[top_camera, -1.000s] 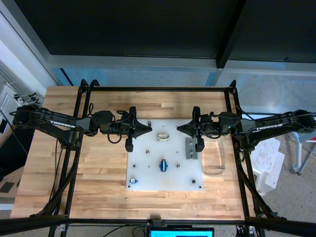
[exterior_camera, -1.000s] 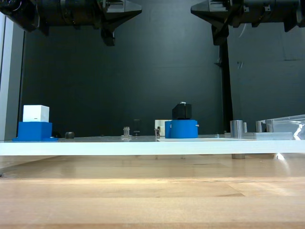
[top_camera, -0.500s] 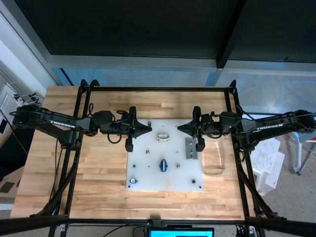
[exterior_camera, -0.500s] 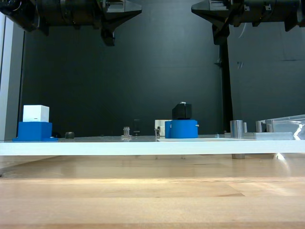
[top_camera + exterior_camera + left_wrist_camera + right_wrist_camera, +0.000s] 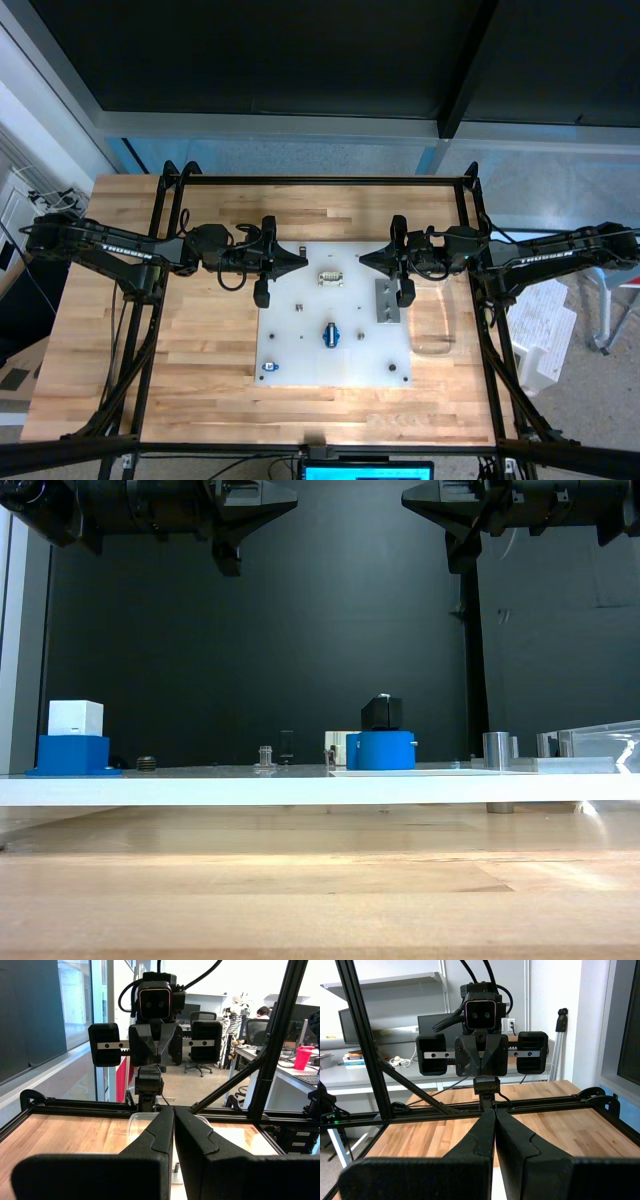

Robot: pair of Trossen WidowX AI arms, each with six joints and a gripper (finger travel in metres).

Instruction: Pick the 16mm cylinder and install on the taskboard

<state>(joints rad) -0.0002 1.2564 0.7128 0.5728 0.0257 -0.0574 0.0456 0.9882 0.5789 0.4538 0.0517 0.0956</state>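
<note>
Fingers (image 5: 155, 1135): clenched tip to tip on the left gripper (image 5: 303, 261), and the same on the right gripper (image 5: 362, 262). Both pairs are empty.
Left gripper: hangs high over the far-left part of the large white square taskboard (image 5: 300, 365), beyond the blue plastic knob (image 5: 330, 335) and to its left, pointing inward.
Right gripper: mirrors it, beyond the blue knob and to its right, above the grey rectangular metal block (image 5: 387, 300).
16mm cylinder (image 5: 359, 338): a tiny short silvery-grey metal peg that stands upright on the taskboard, just right of the blue knob. I cannot tell whether it sits in a hole.
Risk, shut fingers: a descent made while they are clenched would land on top of the peg and topple it, so they need to part first.
Risk, crowding: the blue knob is so near that an outer finger could strike it as the pair straddles the peg.
Risk, wrong pick: other small metal fittings (image 5: 298, 303) lie beyond the blue knob to its left and look much alike.
Risk, slip: a peg this small and smooth may tilt in the grasp, then jam or roll off across the wooden surface (image 5: 200, 370).
</note>
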